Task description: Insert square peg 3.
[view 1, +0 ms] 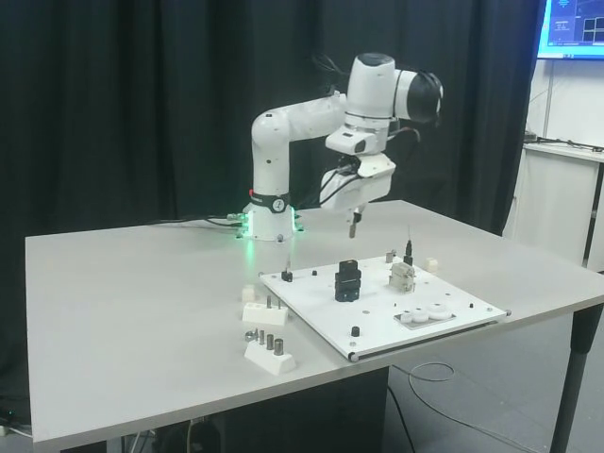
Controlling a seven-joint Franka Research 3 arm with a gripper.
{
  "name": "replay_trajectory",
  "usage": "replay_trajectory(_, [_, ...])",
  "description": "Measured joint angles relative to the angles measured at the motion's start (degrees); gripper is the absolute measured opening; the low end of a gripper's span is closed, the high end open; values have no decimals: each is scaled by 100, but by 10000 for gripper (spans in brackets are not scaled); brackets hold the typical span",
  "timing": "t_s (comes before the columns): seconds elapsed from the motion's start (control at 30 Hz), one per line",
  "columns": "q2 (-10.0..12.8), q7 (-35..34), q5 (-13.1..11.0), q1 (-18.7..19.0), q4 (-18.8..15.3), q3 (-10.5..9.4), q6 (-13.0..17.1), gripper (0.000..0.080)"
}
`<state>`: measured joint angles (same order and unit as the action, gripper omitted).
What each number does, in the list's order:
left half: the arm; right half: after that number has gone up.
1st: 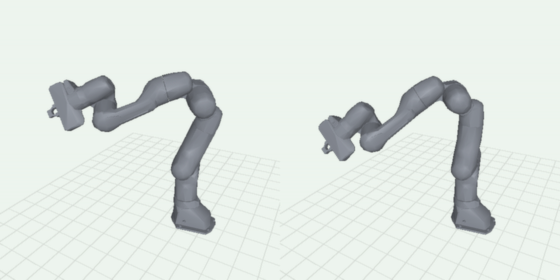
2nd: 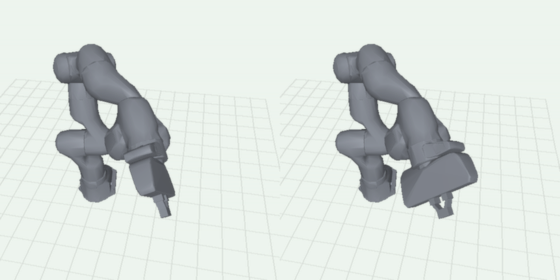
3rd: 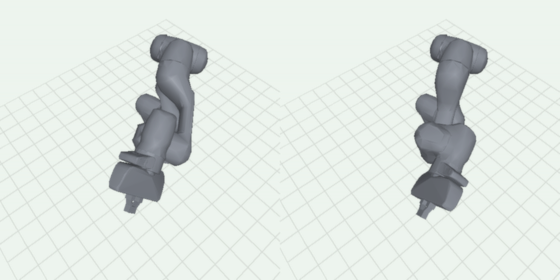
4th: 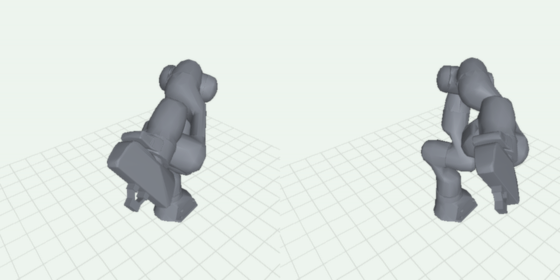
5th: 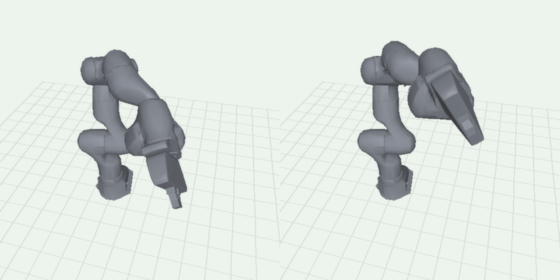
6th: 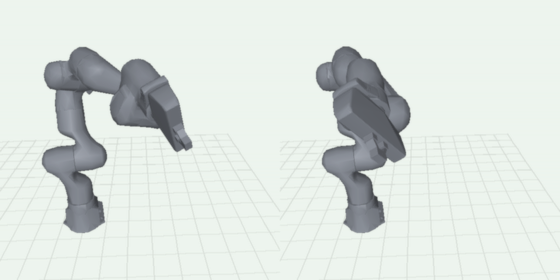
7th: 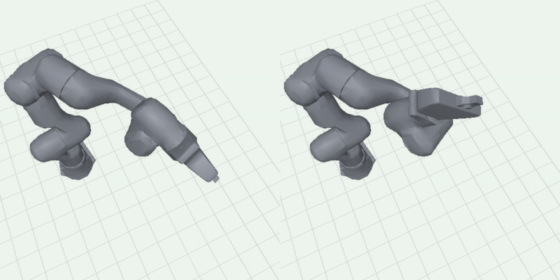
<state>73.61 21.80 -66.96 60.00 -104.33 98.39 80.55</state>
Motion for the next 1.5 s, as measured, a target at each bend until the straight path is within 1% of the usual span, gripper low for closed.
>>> replay_trajectory(0.37, [-5, -1033, 2, 568, -85, 8, 228, 113])
replay_trajectory(0.6, [-14, -1664, 1, 894, -91, -30, 397, 113])
replay_trajectory(1.17, [-128, -2891, -11, 1659, -235, -274, 902, 113])
replay_trajectory(1.3, [-149, -3182, -31, 1791, -265, -347, 990, 113])
replay_trajectory(1.5, [-152, -3386, -107, 1944, -335, -482, 1194, 113])
